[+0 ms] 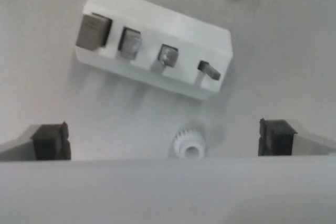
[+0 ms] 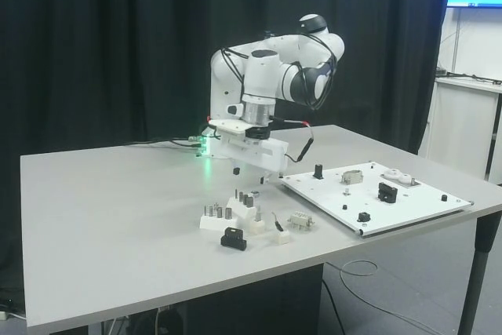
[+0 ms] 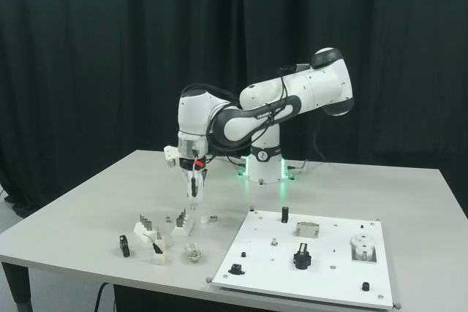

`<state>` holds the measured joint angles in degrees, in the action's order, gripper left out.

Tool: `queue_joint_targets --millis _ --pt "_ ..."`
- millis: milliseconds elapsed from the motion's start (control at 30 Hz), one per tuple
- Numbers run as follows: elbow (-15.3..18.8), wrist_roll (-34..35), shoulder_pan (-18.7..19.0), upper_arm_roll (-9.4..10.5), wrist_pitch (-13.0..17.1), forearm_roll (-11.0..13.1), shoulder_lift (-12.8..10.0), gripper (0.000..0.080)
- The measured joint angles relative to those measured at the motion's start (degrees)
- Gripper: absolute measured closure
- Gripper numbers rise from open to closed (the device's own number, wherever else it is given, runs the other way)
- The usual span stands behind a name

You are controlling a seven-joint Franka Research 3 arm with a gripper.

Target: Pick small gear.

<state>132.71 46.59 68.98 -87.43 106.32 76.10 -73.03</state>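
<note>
White and small, the gear (image 1: 188,144) sits on the grey table (image 1: 283,51) between my wide-open claw (image 1: 164,140) tips, near the white block (image 1: 154,40) with 4 pegs, so a crooked descent could bump that block.

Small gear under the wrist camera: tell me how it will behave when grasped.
The small gear looks like rigid white plastic, so probably stiff and light. It rests flat, bore upward, so rolling seems unlikely unless tipped on edge. Its toothed rim may give the end effector fingertips some bite, though off-centre contact could slide it on the smooth table.
</note>
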Motion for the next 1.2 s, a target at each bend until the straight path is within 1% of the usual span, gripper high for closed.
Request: queue_joint_targets --millis 200,433,867,1200 --pt "0.81 0.07 0.07 0.54 -0.61 -0.03 0.00 0.0003" --pt "1.99 0.12 0.18 1.77 -0.61 0.14 -0.01 0.0003" --pt "3.81 0.14 0.91 3.92 0.02 3.16 -0.09 0.0003" --pt "4.46 0.05 1.55 5.21 1.02 4.42 -0.20 0.0003"
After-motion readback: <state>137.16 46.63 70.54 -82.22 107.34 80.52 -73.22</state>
